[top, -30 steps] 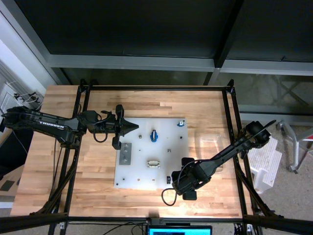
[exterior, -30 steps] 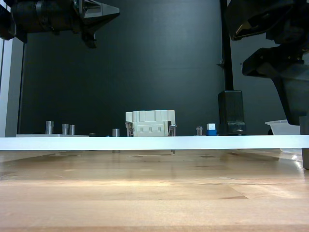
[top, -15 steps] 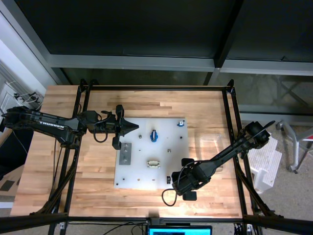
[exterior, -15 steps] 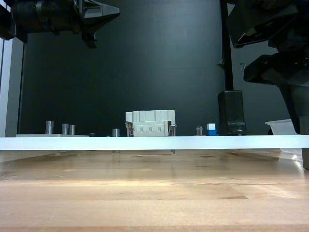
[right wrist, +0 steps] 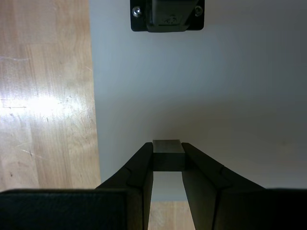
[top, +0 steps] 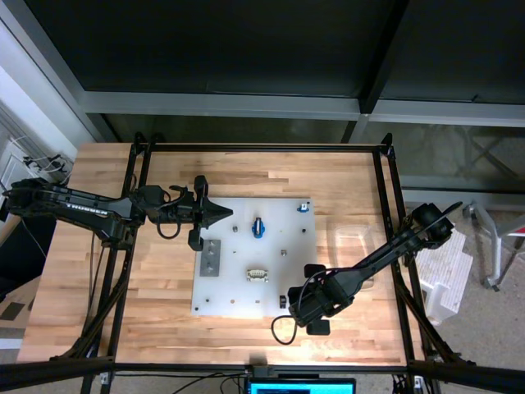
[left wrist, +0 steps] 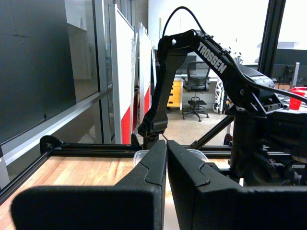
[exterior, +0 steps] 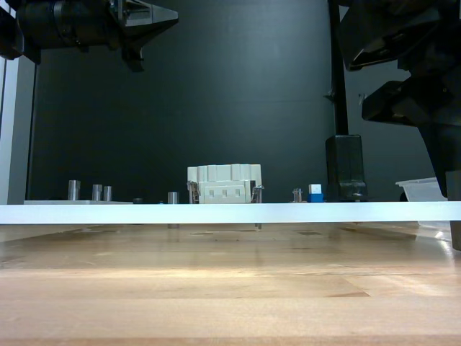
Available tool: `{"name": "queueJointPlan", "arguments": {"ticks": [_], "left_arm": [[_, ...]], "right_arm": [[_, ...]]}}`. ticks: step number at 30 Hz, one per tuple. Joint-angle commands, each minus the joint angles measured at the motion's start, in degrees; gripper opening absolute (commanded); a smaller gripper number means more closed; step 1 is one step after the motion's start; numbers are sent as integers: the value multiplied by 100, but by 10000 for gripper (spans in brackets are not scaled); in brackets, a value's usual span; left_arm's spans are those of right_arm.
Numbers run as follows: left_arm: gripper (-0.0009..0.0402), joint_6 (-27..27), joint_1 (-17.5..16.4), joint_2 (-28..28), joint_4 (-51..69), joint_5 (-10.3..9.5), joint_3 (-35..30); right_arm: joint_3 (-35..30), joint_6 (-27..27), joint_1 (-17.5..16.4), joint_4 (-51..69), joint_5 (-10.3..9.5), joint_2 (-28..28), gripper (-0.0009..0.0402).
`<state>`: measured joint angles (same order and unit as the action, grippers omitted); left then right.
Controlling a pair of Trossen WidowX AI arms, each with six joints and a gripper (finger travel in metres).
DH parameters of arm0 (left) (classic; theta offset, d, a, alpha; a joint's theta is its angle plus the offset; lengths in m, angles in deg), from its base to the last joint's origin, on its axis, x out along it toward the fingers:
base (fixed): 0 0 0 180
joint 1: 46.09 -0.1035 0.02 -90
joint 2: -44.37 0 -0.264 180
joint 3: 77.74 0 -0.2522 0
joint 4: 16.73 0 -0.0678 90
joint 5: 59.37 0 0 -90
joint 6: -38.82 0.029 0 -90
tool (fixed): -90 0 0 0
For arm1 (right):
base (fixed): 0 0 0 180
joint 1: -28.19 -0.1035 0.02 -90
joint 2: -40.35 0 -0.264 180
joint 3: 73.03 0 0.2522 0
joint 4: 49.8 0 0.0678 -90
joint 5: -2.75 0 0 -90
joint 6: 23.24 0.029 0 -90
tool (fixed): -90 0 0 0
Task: Remove the 16mm bar from the taskboard and place in the container
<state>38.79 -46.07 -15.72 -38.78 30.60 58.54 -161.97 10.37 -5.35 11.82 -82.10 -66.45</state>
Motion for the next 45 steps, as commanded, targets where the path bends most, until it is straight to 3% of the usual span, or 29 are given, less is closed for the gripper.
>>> {"name": "queueJointPlan", "arguments": {"ticks": [1,28,40,45], "left_arm": [[0,0,-2,-2,-2,2,0],[0,0,0,-2,-2,2,0],[0,0,-2,-2,-2,2,0],[0,0,0,0,-2,2,0]], "right_arm": [[-4,-4,-7,-17,-17,85,8],[28,-101,46,879,-2,1484,9],[955,-81,376,896,11,2618,9],[1550,15,520,903,133,3287,9]]}}
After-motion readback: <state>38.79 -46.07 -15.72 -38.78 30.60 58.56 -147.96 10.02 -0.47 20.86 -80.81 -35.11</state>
